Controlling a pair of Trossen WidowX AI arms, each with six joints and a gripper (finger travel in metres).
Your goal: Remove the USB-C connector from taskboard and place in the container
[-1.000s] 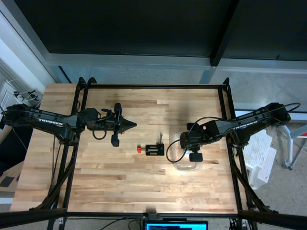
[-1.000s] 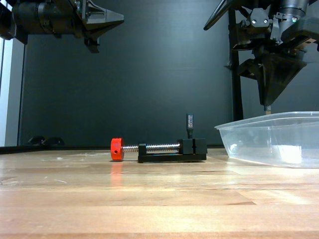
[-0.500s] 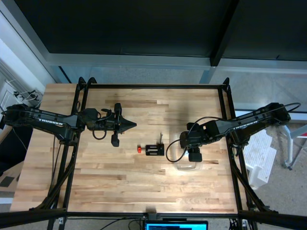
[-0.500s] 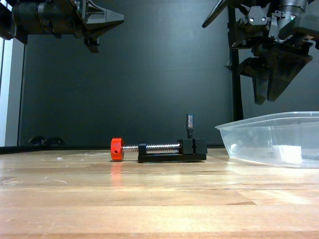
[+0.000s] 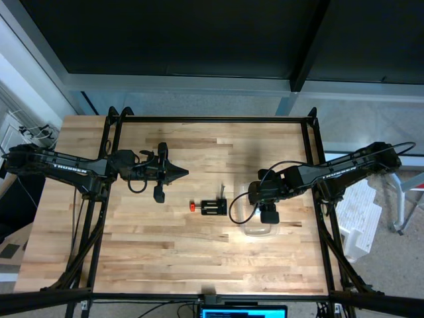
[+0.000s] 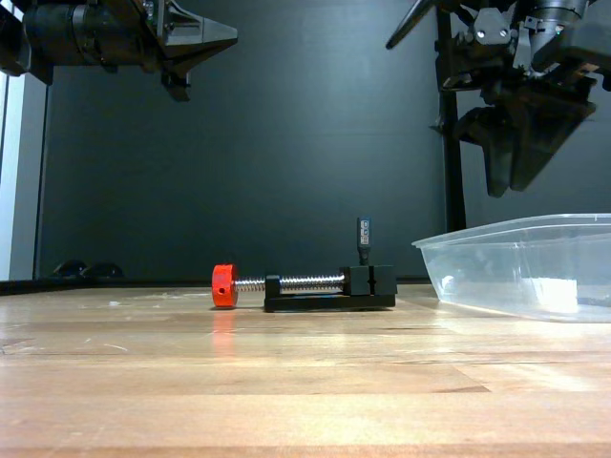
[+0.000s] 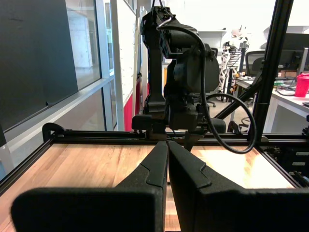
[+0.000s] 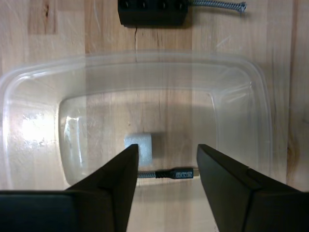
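Right gripper point(image 6: 510, 186) hangs open over the container point(image 6: 506, 272), holding nothing.
Counted: 2 grippers, 1 taskboard point(image 6: 329, 289) with 1 red knob point(image 6: 223, 285), 1 container, 1 USB-C connector point(image 8: 169, 174), 1 white square piece point(image 8: 138, 146), and 1 thin dark post point(image 6: 363, 237) upright on the taskboard. Everything sits on a pale wooden table point(image 6: 286, 382), the container to the taskboard's right, with a dark wall point(image 6: 315, 124) behind. On the container's floor, the USB-C connector lies flat just beside the white piece, below the gap between the right gripper's spread fingers and clear of them. Left gripper point(image 6: 227, 36), fingers pressed together, hangs high, well apart from the taskboard.
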